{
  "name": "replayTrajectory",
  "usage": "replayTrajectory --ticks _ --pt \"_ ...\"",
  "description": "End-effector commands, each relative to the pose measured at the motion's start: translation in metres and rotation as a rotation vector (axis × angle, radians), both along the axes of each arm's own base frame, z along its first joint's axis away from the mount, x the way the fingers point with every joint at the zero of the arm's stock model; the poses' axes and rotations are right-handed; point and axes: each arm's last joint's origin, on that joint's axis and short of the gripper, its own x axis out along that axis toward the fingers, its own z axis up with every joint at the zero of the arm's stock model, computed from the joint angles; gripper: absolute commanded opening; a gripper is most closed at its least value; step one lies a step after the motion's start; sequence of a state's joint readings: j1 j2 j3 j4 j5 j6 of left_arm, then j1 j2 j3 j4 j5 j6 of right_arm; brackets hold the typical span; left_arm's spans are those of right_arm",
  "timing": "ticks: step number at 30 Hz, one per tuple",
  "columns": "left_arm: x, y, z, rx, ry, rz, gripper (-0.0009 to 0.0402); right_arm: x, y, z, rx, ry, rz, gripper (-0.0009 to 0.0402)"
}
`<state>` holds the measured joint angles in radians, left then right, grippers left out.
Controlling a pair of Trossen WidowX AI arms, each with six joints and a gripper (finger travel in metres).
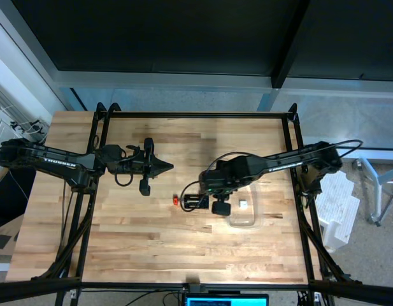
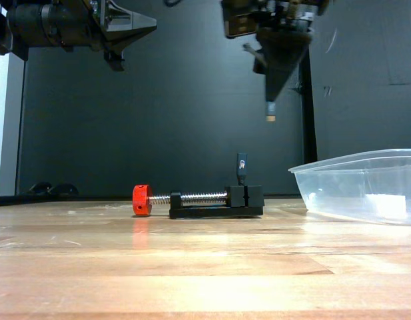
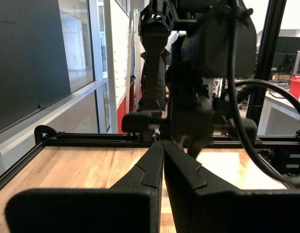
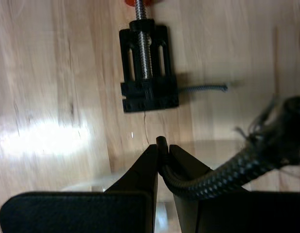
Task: Pick the USB-C connector and install on taskboard
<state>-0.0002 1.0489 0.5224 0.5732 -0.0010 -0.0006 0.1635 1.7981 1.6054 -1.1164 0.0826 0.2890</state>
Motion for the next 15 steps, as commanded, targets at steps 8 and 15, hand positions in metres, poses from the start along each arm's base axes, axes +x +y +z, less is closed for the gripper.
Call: replayTrajectory --ticks 8,15 --pt "0.0 0.0 0.0 0.0 0.0 0.0 0.0 0.025 0.004 -0.015 0.003 0.036 -0.028 0.0" --pt "0.0 0.0 0.0 0.0 0.0 0.0 0.0 0.04 0.006 -0.012 -0.003 0.024 -0.02 0.0"
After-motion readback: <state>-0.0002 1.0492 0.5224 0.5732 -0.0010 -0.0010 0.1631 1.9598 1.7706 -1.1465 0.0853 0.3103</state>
